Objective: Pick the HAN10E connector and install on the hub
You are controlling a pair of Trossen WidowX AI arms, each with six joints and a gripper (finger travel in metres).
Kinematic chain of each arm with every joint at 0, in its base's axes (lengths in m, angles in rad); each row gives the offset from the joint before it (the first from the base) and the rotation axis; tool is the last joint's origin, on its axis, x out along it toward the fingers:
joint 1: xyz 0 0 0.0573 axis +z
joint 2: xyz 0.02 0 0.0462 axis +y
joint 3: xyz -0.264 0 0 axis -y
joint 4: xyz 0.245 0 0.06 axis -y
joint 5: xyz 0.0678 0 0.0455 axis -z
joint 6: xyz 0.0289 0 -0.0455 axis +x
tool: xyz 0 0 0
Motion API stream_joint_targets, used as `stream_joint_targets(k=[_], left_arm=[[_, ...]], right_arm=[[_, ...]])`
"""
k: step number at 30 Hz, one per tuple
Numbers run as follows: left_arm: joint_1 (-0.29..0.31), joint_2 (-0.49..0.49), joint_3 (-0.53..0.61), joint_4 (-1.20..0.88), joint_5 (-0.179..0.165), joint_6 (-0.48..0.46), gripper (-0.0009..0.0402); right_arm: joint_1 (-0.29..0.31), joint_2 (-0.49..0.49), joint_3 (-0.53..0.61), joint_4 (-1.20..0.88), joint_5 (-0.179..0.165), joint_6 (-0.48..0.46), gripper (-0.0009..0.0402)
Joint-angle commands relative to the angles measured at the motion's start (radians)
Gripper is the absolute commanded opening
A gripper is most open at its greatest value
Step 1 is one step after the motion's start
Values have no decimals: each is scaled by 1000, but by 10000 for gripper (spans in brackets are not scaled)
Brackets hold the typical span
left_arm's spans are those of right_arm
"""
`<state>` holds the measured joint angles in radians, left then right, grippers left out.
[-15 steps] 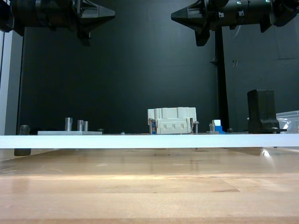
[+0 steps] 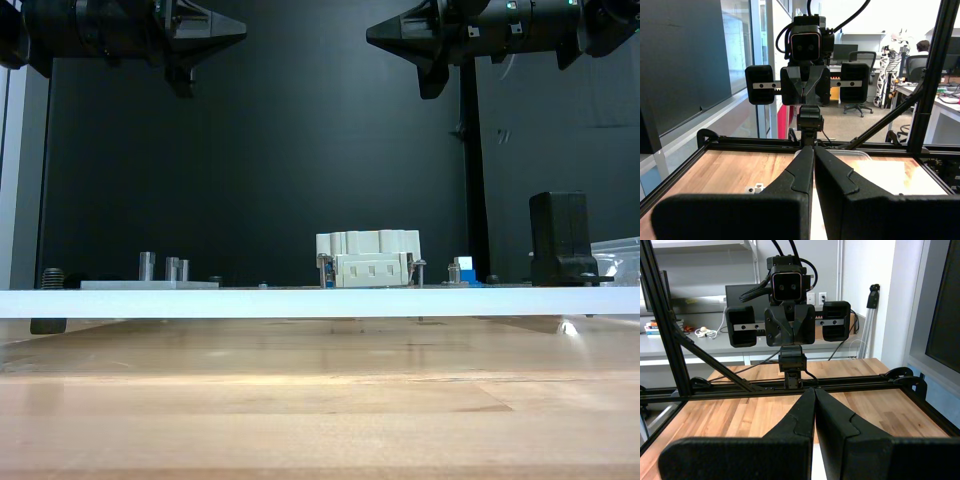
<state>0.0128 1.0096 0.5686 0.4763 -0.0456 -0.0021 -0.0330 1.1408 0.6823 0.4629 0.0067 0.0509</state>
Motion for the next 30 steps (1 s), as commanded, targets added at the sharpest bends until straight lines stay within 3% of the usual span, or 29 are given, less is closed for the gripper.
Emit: stream_joint_targets(k=[1, 30], left_arm=[[0, 0, 0, 0, 0, 0, 1], [0, 0, 0, 0, 0, 0, 1]], right_arm=[[0, 0, 0, 0, 0, 0, 0], [1, -1, 0, -25, -7, 37, 0]])
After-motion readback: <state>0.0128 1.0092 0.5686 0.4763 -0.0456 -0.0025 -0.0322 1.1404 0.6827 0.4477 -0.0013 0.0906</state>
